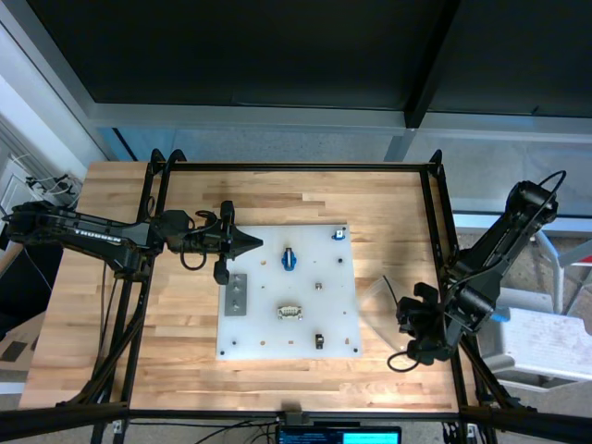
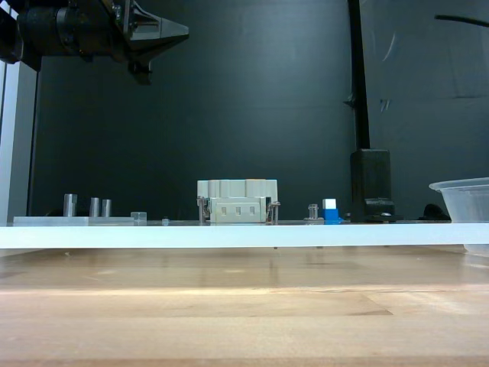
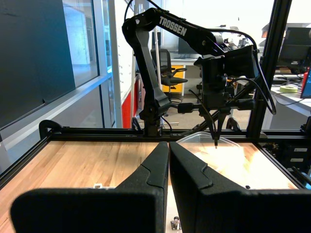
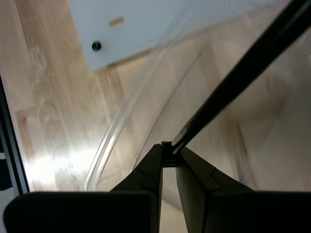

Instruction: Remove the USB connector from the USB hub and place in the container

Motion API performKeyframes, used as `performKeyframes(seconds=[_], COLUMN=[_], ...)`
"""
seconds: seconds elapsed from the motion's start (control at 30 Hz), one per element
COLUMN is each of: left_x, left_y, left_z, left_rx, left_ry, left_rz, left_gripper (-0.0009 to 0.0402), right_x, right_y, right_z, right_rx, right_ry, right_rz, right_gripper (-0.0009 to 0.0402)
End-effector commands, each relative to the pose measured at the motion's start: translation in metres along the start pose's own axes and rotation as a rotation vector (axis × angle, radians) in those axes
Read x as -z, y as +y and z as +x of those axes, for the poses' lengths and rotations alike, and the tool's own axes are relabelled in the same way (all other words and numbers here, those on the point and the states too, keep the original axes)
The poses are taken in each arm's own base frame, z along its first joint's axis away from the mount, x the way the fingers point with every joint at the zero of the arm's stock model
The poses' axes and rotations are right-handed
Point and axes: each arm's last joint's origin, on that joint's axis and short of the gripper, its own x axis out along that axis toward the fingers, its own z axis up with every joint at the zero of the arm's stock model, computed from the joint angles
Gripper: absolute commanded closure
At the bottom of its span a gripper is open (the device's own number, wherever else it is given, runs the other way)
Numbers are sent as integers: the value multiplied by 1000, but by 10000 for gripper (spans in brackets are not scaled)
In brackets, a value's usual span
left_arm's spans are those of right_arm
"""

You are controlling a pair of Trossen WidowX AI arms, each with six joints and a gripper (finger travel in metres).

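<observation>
My right gripper (image 4: 167,156) is shut on the small plug of the USB connector (image 4: 233,80), whose thin black cable runs away from the fingers. It hangs over the container (image 4: 114,133), a clear plastic dish right of the white board. The high view shows that gripper (image 1: 408,324) by the container (image 1: 375,310), with the cable (image 1: 392,294) sticking out. A small black block (image 1: 319,340) on the board's near edge looks like the USB hub. My left gripper (image 1: 248,243) is shut and empty, raised over the board's far left corner.
The white board (image 1: 268,324) carries a blue upright connector (image 1: 289,259), a grey multi-pin socket (image 1: 289,313), a grey plate with pegs (image 1: 238,296) and a small blue-white part (image 1: 340,233). A black frame (image 1: 435,231) borders the table.
</observation>
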Motion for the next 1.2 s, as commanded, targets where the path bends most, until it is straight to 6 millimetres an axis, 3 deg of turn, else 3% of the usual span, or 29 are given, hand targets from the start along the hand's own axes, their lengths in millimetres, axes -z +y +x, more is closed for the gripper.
performKeyframes(seconds=[0.03, 0.43, 0.87, 1.2], left_x=[0, 0, 0, 0], left_y=[0, 0, 0, 0], left_z=[0, 0, 0, 0], left_rx=[0, 0, 0, 0], left_ry=[-1, -1, -1, -1], left_rz=[0, 0, 0, 0], left_gripper=[392, 392, 392, 392], right_x=[6, 13, 14, 13], right_y=[1, -3, -4, -5], right_z=[-1, -2, -1, -1], right_rx=[-4, 45, 58, 58], right_ry=[8, 32, 35, 35], right_rz=[11, 52, 55, 57], right_gripper=[393, 388, 263, 241])
